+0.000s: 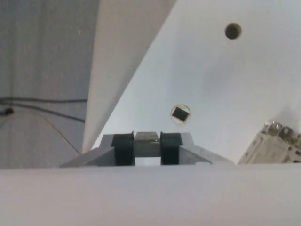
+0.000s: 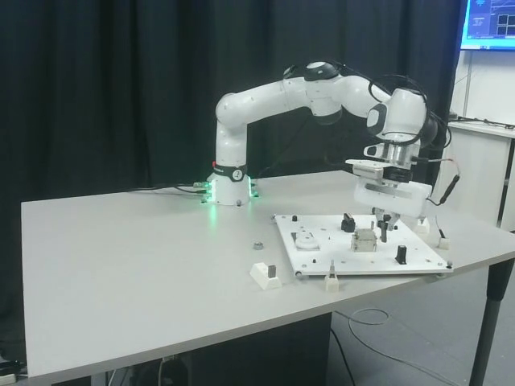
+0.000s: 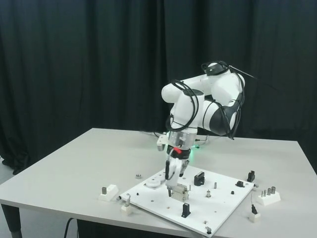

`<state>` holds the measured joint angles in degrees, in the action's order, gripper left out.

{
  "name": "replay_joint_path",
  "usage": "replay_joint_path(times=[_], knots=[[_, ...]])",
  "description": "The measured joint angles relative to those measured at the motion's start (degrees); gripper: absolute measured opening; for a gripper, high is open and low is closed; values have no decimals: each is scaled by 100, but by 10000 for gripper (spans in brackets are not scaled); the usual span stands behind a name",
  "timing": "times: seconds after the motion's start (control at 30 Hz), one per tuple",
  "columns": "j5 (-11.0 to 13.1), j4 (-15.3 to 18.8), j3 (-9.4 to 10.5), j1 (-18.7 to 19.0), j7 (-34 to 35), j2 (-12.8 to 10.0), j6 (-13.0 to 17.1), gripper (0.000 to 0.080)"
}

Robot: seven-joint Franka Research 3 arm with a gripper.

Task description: Insert square peg 3.

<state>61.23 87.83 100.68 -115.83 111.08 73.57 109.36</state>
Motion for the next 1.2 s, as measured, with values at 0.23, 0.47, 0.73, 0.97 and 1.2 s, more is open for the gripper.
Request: replay_joint_path(times=[0.23, 0.47, 0.73, 0.97, 1.2], knots=[[-195, -43, 18, -1, 781, 16, -119, 114], [-219, -45, 19, -10, 1436, 63, -230, 114], [-219, -45, 23, -16, 2082, 91, -343, 114], [-219, -45, 30, -38, 2321, 160, -399, 114], [-219, -45, 97, -84, 2427, 205, -390, 114]])
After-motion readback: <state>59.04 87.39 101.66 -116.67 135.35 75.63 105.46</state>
